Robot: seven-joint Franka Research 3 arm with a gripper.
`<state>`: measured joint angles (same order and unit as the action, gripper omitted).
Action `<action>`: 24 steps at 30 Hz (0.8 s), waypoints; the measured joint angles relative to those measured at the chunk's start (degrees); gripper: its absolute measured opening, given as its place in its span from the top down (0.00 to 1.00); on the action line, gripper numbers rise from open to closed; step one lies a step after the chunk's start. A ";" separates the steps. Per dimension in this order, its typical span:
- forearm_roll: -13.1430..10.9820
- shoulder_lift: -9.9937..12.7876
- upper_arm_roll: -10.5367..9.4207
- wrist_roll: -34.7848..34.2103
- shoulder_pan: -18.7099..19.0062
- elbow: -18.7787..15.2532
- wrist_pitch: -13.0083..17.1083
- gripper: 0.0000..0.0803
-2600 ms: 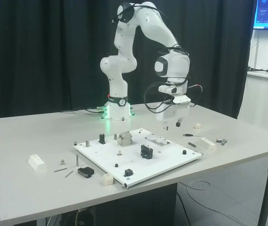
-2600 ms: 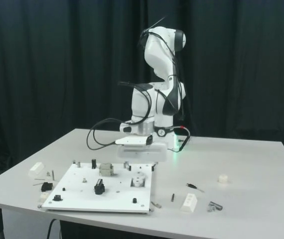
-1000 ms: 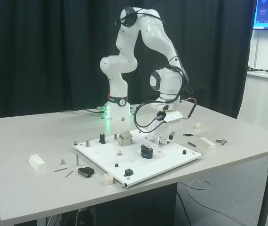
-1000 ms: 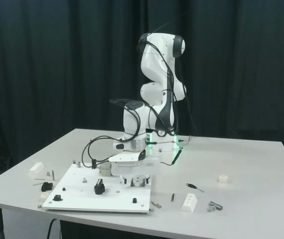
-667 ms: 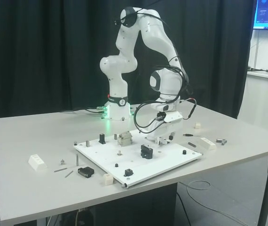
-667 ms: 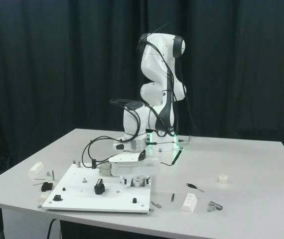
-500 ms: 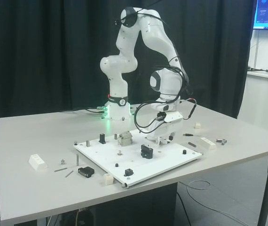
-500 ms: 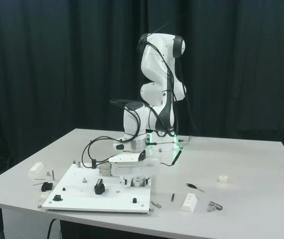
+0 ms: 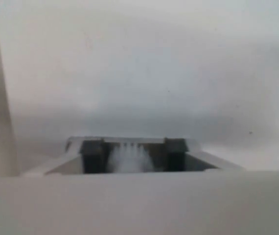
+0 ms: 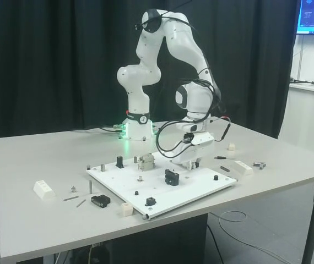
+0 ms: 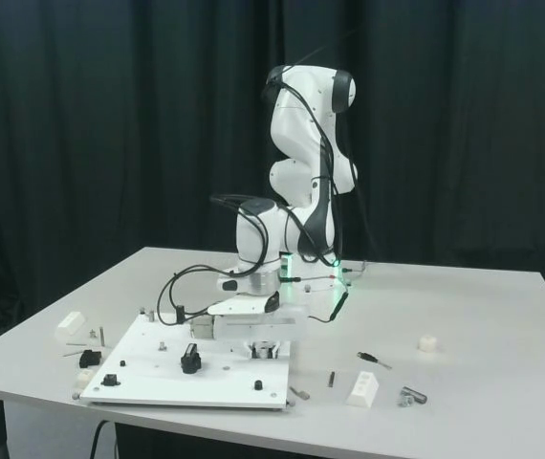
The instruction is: Remove small gear.
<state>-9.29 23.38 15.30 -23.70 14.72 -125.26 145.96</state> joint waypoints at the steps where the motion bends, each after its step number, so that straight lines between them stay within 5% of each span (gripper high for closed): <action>1: -0.14 -0.02 -0.13 0.00 0.01 0.00 -0.08 0.39; 2: -0.14 -0.05 -0.15 0.00 0.02 0.00 -0.12 0.39; 3: -0.15 -0.06 -0.14 0.00 0.01 0.00 -0.15 0.76; 24: -0.18 -0.28 -0.07 0.42 0.01 0.03 -0.55 0.75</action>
